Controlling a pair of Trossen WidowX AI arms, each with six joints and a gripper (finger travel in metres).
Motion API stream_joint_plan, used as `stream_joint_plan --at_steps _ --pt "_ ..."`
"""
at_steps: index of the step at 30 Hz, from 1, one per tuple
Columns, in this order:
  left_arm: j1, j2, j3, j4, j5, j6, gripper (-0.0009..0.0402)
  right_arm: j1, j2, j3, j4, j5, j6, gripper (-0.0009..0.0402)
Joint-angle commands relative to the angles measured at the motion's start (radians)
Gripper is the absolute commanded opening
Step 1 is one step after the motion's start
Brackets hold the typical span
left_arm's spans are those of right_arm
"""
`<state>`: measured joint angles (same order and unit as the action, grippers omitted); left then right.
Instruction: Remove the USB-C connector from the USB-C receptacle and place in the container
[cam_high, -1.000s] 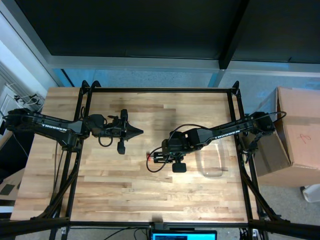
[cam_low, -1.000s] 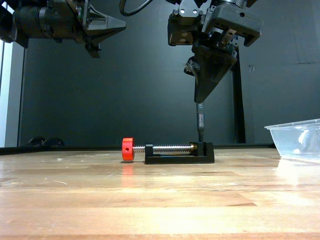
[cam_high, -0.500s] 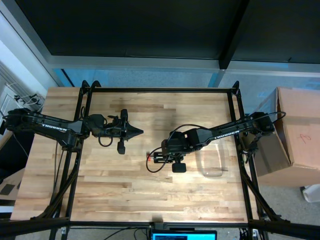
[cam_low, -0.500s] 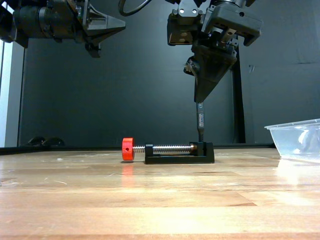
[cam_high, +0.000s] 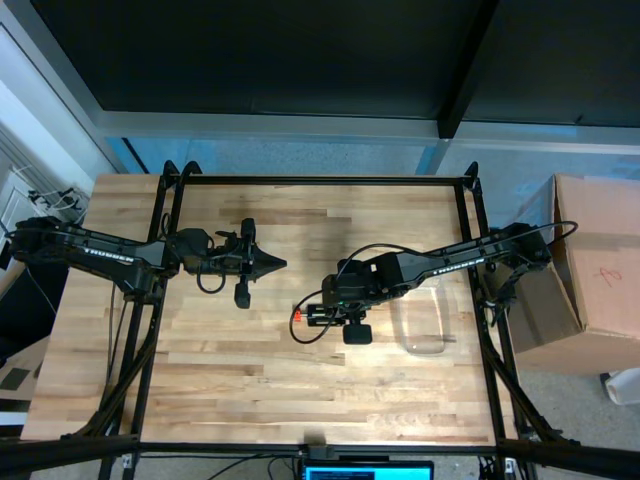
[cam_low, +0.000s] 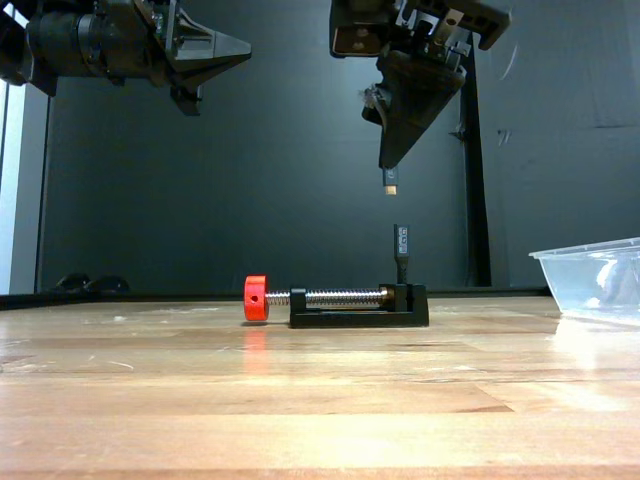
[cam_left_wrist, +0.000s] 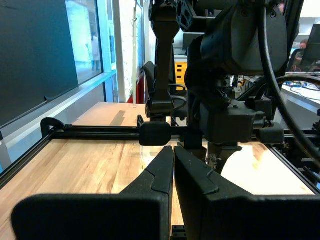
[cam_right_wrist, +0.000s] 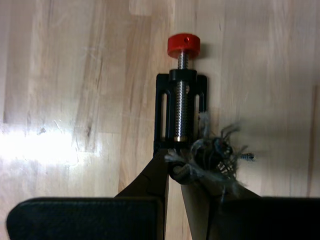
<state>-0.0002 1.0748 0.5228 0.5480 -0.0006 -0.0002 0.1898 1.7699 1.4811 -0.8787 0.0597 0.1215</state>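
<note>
Pale plank wood forms the table (cam_high: 200, 380), with a dark wall behind it in the low view and a black frame (cam_high: 320, 181) round its edges; the USB-C connector (cam_low: 390, 184) hangs in the air with its long axis upright and its light-coloured plug end pointing straight down at the table; only that short end shows below the tips of the right pincer (cam_low: 388, 166), which is clamped on the connector's upper part, its two tapered fingers drawn in to a narrow point around it; the connector is clear of its seat, with open space between its tip and the top of the USB-C receptacle (cam_low: 401, 245), and in the low view it sits a little to the left of the receptacle's line; the receptacle also stands upright, a slim black post gripped at the right end of a small black vise (cam_low: 358, 308) whose screw runs level to a red knob (cam_low: 256, 298); in the right wrist view the fingers come together just short of the vise, and a tuft of frayed grey strands (cam_right_wrist: 217, 150) lies beside them; the container (cam_low: 588, 255), a clear tub, rests on the table well to the right of the vise, apart from the connector; the left pincer (cam_low: 243, 45) hovers high over the table's left half, well apart from the vise, pointing level toward the right arm; its fingers (cam_left_wrist: 157, 175) are pressed flat together along their length and hold nothing.
</note>
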Motion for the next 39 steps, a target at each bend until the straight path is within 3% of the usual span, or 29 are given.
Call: stream_joint_plan --at_steps 1,31,39 --pt "0.000 0.000 0.000 0.000 0.000 0.000 0.0000 0.004 -0.015 -0.011 0.000 0.000 0.002 0.0000" --pt "0.000 0.000 0.000 0.000 0.000 0.000 0.0000 0.056 -0.581 -0.556 -0.013 -0.001 0.137 0.0000" --pt "0.000 0.000 0.000 0.000 0.000 0.000 0.0000 0.093 -0.665 -0.663 -0.081 -0.005 0.230 0.0015"
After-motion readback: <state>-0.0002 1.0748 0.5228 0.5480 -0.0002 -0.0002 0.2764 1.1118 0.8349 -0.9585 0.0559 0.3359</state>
